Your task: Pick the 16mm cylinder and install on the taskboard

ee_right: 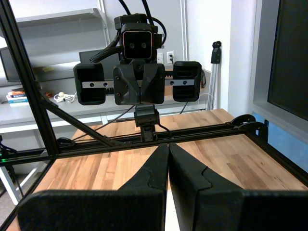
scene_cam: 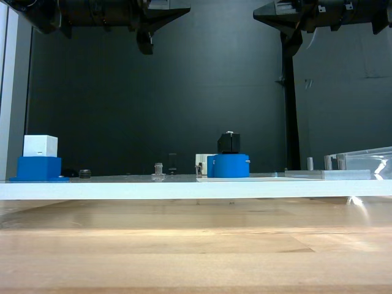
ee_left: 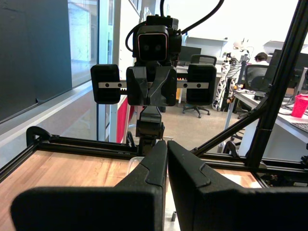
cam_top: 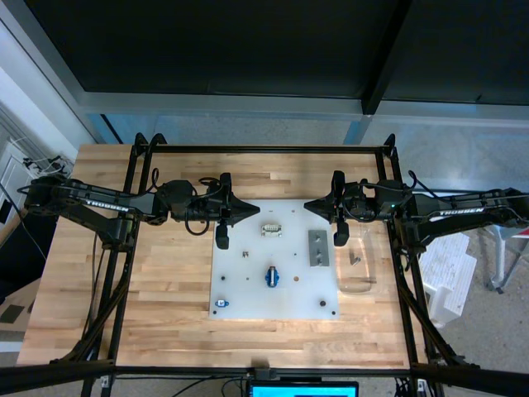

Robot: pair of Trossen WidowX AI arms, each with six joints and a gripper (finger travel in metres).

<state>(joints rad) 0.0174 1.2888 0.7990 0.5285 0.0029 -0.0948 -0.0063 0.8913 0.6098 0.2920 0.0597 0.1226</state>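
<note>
Butcher-block table carries the taskboard. High over its far side I see the left gripper and right gripper facing each other, fingers pressed together, probably parked clear of the work. A speck I take for the 16mm cylinder lies in the clear tray just beside the taskboard's right edge, too small to confirm.
</note>
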